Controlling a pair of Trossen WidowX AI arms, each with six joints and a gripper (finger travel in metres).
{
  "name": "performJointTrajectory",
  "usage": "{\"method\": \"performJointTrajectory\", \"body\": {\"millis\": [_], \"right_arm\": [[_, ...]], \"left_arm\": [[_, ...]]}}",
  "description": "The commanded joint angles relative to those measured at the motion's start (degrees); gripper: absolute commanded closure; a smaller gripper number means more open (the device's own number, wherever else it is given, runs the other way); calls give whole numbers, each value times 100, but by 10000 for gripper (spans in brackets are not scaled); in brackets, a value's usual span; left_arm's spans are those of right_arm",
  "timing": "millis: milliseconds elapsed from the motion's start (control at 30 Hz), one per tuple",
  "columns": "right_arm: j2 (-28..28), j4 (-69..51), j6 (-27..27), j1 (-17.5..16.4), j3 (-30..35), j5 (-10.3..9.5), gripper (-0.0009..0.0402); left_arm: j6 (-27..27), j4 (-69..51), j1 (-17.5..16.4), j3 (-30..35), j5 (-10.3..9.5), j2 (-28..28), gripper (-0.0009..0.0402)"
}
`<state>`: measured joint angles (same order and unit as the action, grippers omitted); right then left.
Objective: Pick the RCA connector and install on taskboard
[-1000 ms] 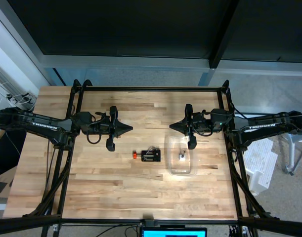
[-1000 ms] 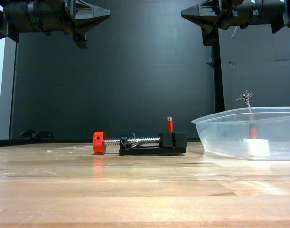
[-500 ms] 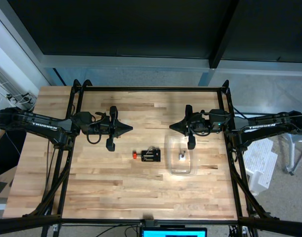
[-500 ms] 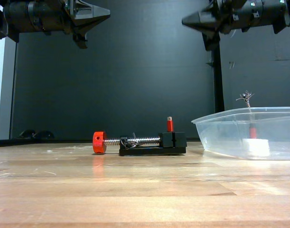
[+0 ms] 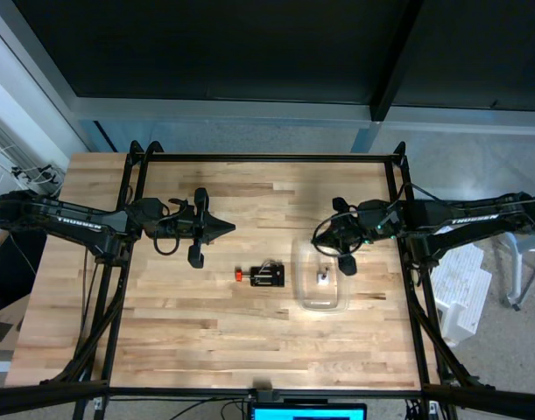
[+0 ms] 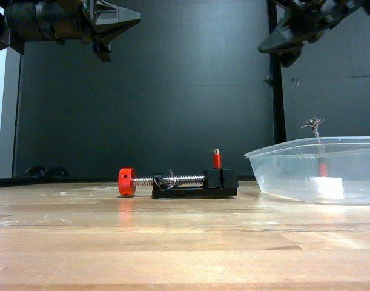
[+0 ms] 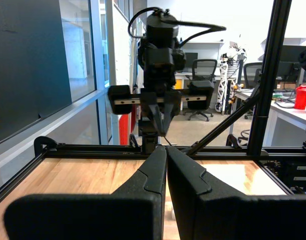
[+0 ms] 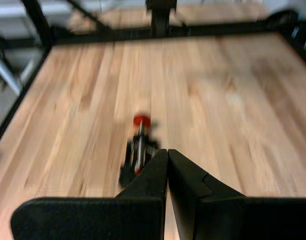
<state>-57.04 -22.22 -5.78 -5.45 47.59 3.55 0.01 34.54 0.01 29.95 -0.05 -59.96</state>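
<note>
Butcher-block table (image 5: 206,341) before a dark wall (image 6: 172,91): left gripper (image 5: 230,228) hovers left, right gripper (image 5: 317,238) right, both pinched closed, empty.

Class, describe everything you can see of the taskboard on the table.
The taskboard is a small black block lying flat on the wooden table, red-orange knob at one end, silvery spring-like rod, short red post upright. It sits beside the clear tray, not touching. The left gripper and right gripper hang above at either side, fingers shut.
</note>
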Motion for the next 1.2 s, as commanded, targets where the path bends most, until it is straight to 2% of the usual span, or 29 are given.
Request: {"method": "performJointTrajectory", "body": {"millis": [33,333,567,667,1033,1200], "right_arm": [[-52,-914,-199,-295,269,297,393],[-269,-2465,-809,-785,544,295,393],[-273,-3018,-1207,-883,535,299,389],[-376,-3073,-1285,-887,535,308,372],[-1364,-3075,-1554,-990,535,323,268],[-1576,-3012,-1727,-1056,516,595,238]], "left_arm": [[0,0,0,0,2,-4,393],[-2,0,0,0,2,-2,393],[-2,0,0,0,2,-2,393],[0,0,0,0,2,-2,393],[0,0,0,0,2,-2,393],[0,0,0,0,2,-2,393]]}}
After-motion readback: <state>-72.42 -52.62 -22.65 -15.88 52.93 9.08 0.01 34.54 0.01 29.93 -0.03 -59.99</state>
